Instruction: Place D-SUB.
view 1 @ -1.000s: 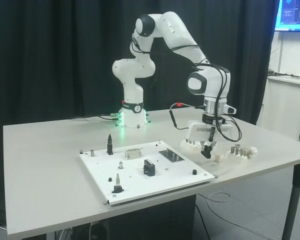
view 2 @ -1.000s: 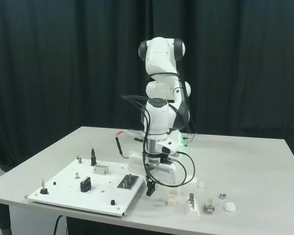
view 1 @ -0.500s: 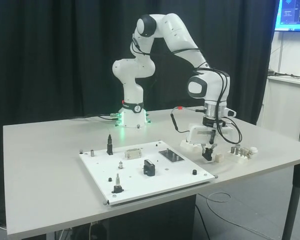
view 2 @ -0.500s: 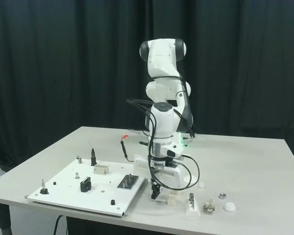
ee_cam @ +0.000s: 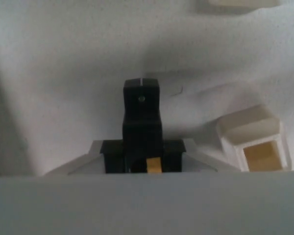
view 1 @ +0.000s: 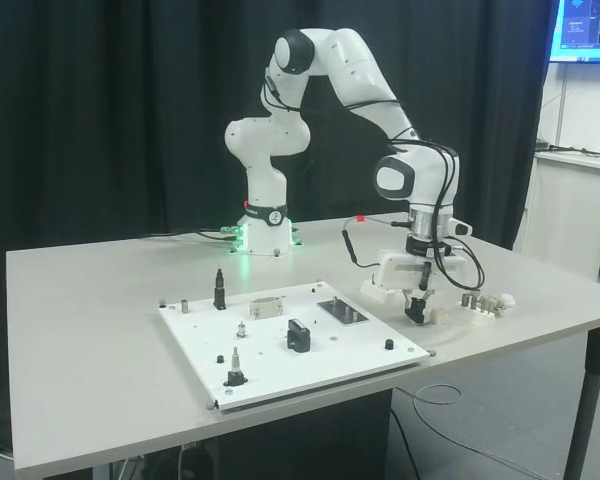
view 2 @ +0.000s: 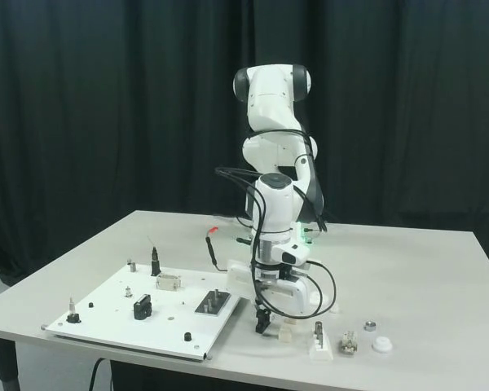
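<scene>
Wrist view: the gripper (ee_cam: 142, 85) is being shown with its black fingers pressed together, nothing between them, and a white holder (ee_cam: 257, 147) close by.

First room view: the likely D-SUB connector (view 1: 265, 306) is sitting on the white board (view 1: 310, 365), at nine o'clock from the gripper (view 1: 415, 312).

Second room view: it (view 2: 169, 282) is judged light and stiff with fragile pins, so it is best gripped across the shell's long sides.

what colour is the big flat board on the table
White; the board shows best in the first room view.

Hidden and unreadable parts

The small white open-topped holder block (ee_cam: 257, 147) is cut by the wrist camera's housing; the tiny parts on the white square board (view 1: 310, 365) are too small to identify.
</scene>
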